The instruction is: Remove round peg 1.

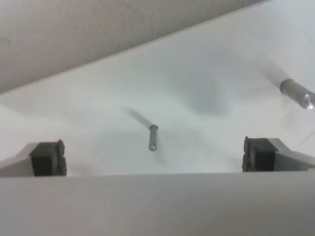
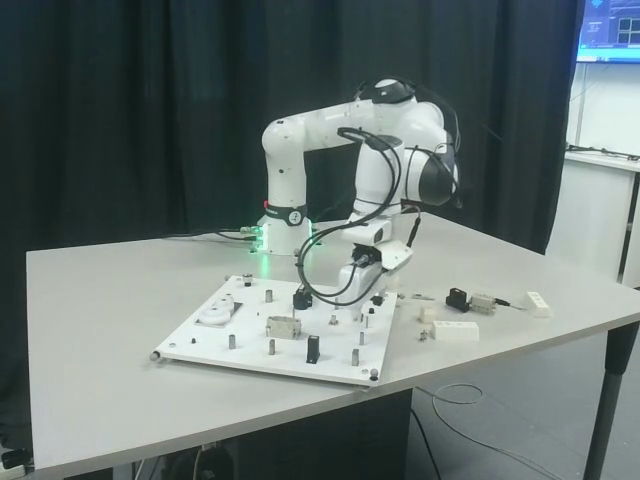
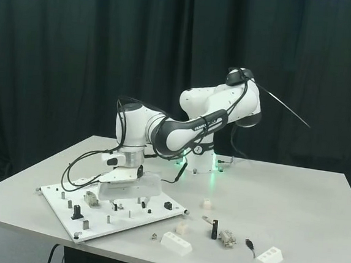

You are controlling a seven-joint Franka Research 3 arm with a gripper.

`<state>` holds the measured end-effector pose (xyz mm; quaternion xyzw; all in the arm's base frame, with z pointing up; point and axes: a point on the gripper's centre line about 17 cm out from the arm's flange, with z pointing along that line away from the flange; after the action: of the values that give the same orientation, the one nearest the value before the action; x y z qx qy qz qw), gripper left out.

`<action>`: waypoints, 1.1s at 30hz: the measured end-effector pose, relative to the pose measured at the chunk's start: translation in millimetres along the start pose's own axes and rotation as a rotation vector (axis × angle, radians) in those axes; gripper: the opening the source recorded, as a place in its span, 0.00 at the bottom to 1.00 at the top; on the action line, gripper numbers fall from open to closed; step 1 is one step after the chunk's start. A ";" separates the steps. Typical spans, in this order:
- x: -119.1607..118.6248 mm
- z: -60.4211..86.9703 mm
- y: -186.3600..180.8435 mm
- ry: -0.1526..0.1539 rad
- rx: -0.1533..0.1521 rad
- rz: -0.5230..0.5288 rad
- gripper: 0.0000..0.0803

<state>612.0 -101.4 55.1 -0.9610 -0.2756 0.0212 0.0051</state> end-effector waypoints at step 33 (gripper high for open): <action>-4.0 17.8 -6.4 0.037 -0.074 -0.010 1.00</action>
<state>604.5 -98.1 37.6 -0.9594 -0.2807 -0.0068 -0.0254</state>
